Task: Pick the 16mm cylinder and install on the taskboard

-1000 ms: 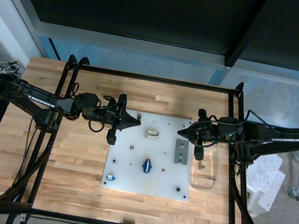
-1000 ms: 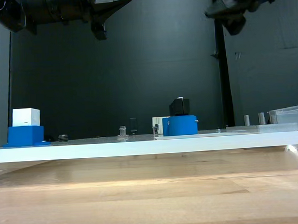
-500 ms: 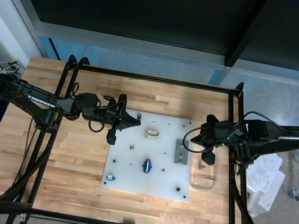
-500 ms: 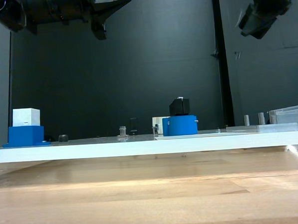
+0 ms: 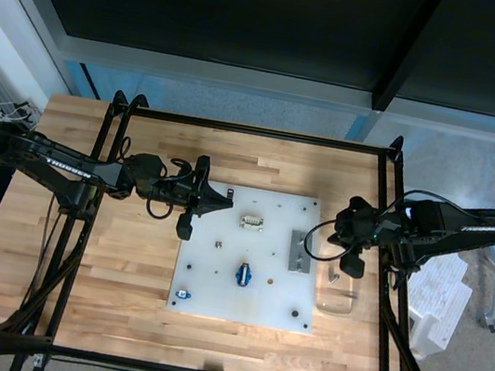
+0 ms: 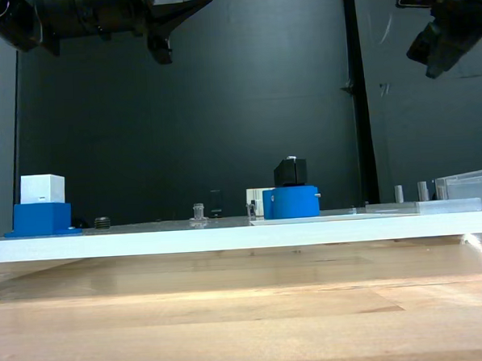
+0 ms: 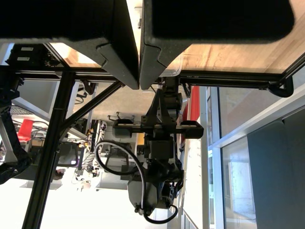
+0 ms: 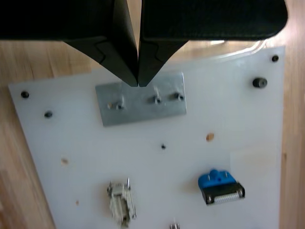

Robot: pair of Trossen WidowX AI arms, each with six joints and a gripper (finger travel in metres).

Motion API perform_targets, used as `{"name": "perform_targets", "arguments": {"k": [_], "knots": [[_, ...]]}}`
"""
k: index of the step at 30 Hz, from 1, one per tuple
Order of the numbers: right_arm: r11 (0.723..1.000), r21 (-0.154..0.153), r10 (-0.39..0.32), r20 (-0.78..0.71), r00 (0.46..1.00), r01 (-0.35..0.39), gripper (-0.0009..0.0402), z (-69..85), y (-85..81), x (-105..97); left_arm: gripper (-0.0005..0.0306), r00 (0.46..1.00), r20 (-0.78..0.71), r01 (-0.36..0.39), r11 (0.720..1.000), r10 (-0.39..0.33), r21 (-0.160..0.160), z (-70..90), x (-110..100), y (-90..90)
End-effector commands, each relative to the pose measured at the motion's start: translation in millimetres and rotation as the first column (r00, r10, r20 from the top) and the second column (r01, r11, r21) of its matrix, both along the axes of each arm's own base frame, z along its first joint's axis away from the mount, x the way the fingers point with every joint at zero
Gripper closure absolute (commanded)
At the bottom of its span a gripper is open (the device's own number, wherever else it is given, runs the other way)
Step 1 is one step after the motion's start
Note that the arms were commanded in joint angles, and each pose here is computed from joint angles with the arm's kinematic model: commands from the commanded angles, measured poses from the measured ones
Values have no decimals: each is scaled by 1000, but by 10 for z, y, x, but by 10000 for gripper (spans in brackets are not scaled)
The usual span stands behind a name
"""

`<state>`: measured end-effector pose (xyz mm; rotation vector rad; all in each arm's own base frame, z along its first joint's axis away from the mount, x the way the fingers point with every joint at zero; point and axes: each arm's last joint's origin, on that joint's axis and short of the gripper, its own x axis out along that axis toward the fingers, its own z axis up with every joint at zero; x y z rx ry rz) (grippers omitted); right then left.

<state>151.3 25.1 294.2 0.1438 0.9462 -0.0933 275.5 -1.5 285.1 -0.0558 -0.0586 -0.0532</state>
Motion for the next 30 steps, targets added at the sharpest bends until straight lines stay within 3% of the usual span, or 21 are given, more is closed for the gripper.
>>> {"name": "perform_targets", "arguments": {"k": [1, 4, 13, 18, 25, 30], "knots": [[1000, 17, 10, -36, 999, -9, 393, -22, 25, -26, 300, 1000, 0, 0, 1000, 0, 0, -1, 1, 0], [999, 29, 21, -65, 998, -19, 393, -41, 67, -40, 300, 1000, 0, 0, 1000, 0, 0, -1, 1, 0], [998, 17, 67, -208, 976, -65, 393, -156, 202, -49, 300, 1000, 0, 0, 1000, 0, 0, -1, 1, 1], [997, 26, 76, -278, 957, -72, 393, -206, 222, -50, 300, 1000, 0, 0, 1000, 0, 0, -1, 1, 1], [997, 3, 69, -371, 926, -73, 393, -278, 229, -38, 300, 1000, 0, 0, 1000, 0, 0, -1, 1, 0], [997, 11, 78, -421, 904, -82, 375, -325, 248, -11, 300, 1000, 0, 0, 1000, 0, 0, -1, 1, 1]]}}
